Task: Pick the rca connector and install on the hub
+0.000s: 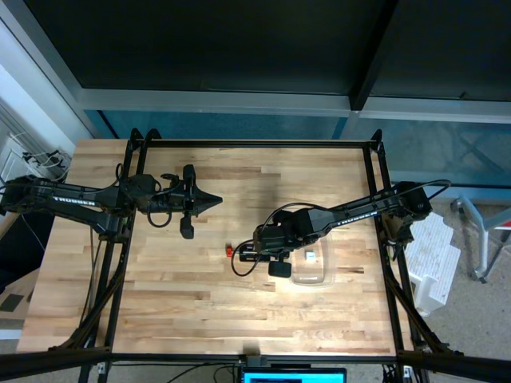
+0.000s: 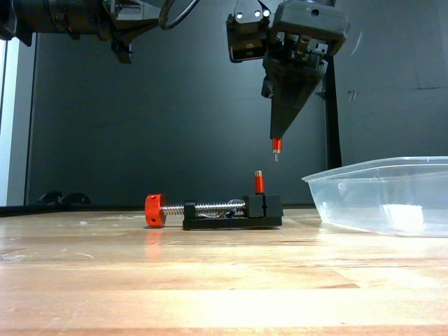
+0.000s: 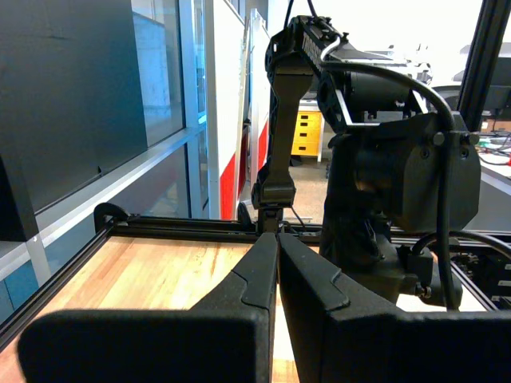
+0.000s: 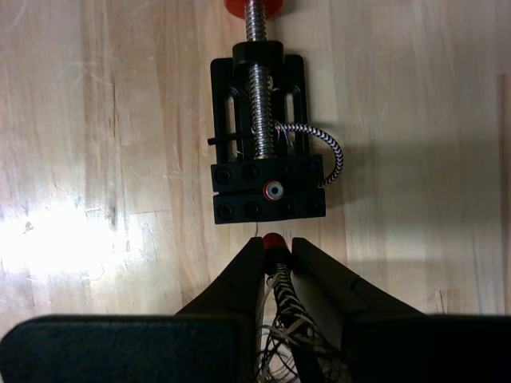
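Red-tipped, the rca connector point(image 2: 276, 147) is clamped point-down in the right gripper point(image 2: 277, 137), above and slightly right of the upright socket point(image 2: 258, 181) of the hub point(image 2: 231, 213), not yet touching, apparently for alignment before insertion, while the left gripper point(image 1: 214, 199), jaws together, is parked well apart at the far left.

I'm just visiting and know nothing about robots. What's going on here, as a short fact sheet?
right tool: shut on the rca connector, hanging above the hub
left tool: shut, empty, in the air over the table's left side
hub: flat on the table, red knob at one end, red socket facing up
plugged in: not yet; connector and socket are apart
clear tray: on the table beside the hub
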Motion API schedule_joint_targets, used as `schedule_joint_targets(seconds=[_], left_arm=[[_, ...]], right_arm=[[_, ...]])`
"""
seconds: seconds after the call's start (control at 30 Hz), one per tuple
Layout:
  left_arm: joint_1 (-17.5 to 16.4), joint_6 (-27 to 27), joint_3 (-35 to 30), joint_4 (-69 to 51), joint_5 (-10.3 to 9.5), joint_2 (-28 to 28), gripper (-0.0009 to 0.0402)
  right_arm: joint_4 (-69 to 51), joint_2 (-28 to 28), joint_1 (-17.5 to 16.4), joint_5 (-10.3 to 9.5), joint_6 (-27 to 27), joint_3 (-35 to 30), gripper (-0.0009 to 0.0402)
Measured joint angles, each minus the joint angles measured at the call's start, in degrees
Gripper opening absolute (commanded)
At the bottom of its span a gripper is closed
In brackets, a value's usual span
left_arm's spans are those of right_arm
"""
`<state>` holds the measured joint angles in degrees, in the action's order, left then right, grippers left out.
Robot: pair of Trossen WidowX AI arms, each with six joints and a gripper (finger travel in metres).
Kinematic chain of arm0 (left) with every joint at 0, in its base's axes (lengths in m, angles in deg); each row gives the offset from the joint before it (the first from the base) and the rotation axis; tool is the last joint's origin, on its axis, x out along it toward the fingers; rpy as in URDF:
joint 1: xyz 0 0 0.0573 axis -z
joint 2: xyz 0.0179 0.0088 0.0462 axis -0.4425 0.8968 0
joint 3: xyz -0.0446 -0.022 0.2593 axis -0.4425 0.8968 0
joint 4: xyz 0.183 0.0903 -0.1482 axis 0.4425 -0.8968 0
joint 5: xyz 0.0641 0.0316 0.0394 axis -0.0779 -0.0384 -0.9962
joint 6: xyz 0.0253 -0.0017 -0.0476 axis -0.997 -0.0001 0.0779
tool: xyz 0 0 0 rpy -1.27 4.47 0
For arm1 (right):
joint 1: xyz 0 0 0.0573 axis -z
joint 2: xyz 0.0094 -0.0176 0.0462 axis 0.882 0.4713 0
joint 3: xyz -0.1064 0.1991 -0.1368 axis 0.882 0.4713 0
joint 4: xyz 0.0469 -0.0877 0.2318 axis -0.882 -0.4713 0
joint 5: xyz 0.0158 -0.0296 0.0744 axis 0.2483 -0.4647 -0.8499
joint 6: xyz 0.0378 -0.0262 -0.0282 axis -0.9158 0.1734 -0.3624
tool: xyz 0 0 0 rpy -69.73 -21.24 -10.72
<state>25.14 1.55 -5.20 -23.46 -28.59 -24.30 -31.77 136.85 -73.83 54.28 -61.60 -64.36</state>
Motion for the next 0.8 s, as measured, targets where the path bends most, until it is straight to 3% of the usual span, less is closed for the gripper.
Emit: schedule_joint_targets(seconds=[0.8], left_arm=[[0.00,0.00,0.00,0.02,0.00,0.00,0.0001]], right_arm=[[4.81,0.00,0.00,-0.28,-0.04,4.15,0.0000]])
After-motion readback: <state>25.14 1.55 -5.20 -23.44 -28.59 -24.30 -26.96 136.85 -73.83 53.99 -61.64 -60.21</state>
